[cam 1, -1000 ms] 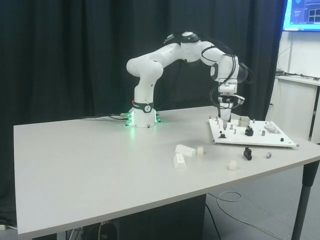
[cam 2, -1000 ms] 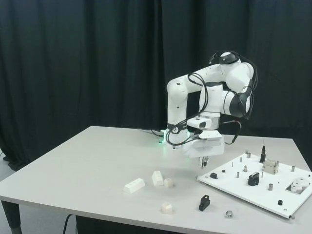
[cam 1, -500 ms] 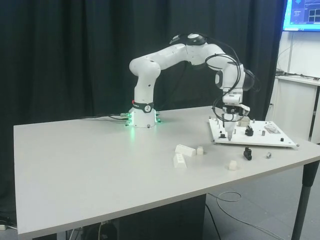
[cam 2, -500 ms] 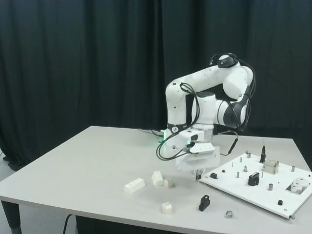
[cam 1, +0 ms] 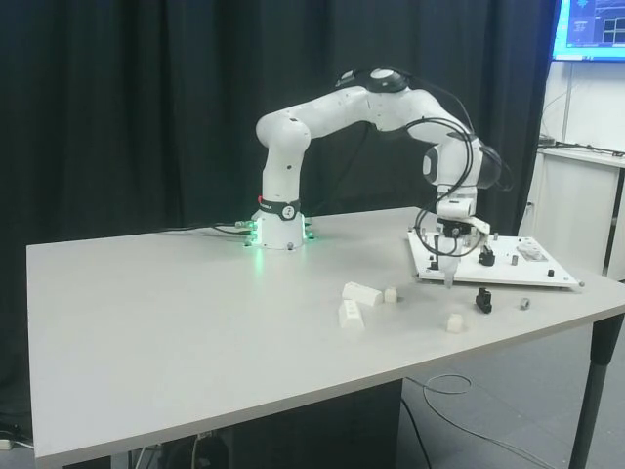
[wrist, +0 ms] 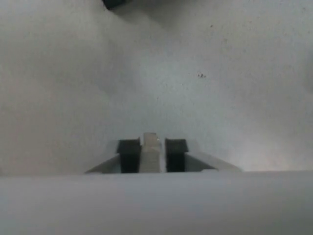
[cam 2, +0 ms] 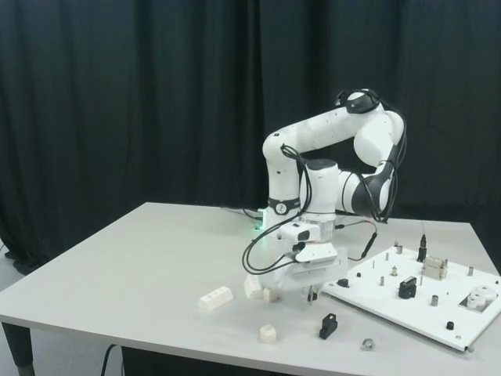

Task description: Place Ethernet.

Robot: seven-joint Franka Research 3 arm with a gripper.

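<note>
- the tool (wrist: 152, 155) is clamped on a small pale plug (wrist: 150, 147), pinched between its two black fingers (wrist: 129, 155); the plug's long axis runs along the fingers and its free end points down at the tabletop (cam 1: 176, 303).
- in the room views the tool (cam 2: 311, 295) hangs low over the bare tabletop (cam 2: 156, 258), just off the near edge of the white board (cam 2: 407, 309); the plug itself is too small to make out there.
- the board carries small pegs and black and grey fittings, and lies beyond the tool (cam 1: 447, 280) on the side away from the arm's base (cam 1: 276, 233).
- a black clip (cam 2: 328, 325) stands on the tabletop near the tool, on the front-edge side; a small grey ring (cam 2: 366, 343) lies past it.
- a white cube (cam 2: 268, 334) sits near the front edge, apart from the tool.
- on the tool's other side lie a long white block (cam 2: 215, 298), a shorter white block (cam 2: 253, 286) and a small white piece (cam 2: 270, 294).
- nothing stands directly beneath the tool; in the wrist view a dark object (wrist: 120, 4) shows at the frame edge, and i cannot tell what it is.
</note>
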